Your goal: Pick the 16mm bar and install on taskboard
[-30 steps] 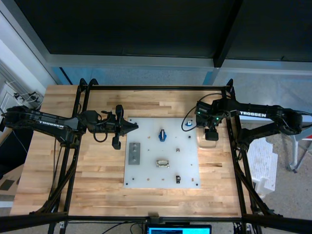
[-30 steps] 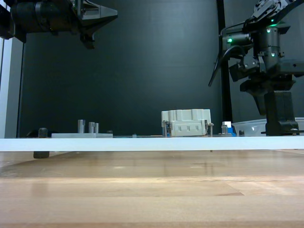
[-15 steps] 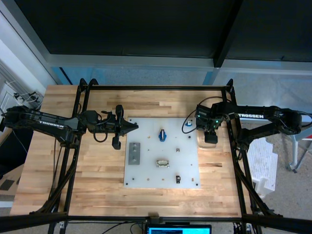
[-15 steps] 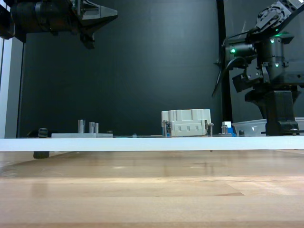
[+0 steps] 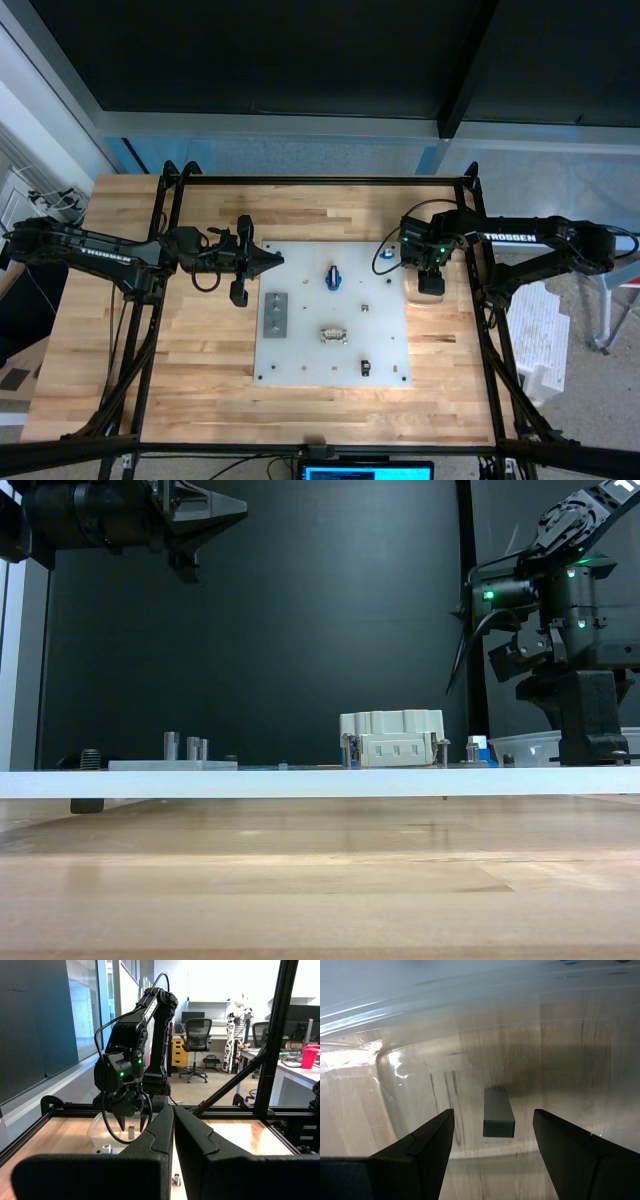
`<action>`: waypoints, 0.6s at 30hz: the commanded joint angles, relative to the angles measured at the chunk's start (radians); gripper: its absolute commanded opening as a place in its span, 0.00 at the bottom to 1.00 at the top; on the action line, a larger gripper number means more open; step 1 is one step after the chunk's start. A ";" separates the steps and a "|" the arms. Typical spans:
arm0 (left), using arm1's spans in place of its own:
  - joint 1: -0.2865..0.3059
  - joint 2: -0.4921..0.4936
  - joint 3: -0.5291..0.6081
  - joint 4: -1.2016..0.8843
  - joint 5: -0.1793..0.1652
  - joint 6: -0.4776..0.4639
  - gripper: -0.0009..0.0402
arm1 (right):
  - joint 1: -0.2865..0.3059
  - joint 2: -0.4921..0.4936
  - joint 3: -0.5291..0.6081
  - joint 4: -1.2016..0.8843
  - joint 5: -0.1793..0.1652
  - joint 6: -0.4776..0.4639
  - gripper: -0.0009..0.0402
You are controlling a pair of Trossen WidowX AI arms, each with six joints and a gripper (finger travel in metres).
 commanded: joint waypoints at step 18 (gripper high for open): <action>0.000 0.000 0.000 0.000 0.000 0.000 0.02 | -0.002 0.002 0.000 0.002 0.001 0.000 0.24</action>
